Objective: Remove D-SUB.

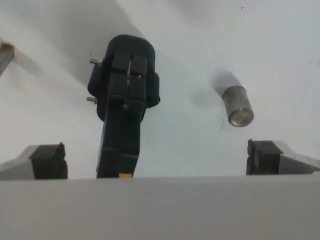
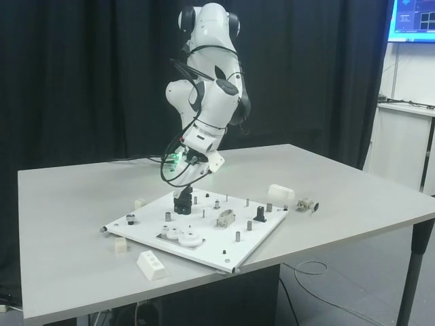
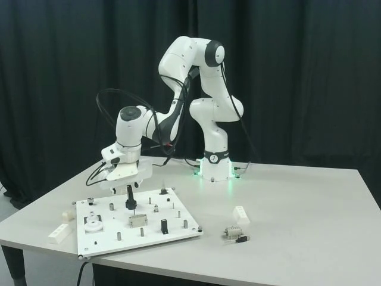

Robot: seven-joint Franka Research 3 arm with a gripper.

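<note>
End effector (image 1: pixel 155 159) was wide open, holding nothing, hovering just above the plug (image 1: pixel 124 100). In the first room view the plug stood upright on the white board (image 2: pixel 258 234), roughly 11 o'clock from board centre. My call: centre over the housing, descend, clamp the flat sides, pull straight up, no rocking. The plug looked black with a chunky hood and two small screws poking out one side.

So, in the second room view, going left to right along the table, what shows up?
White block with holes → white assembly board → small white block → grey metal connector with black cable end.
</note>
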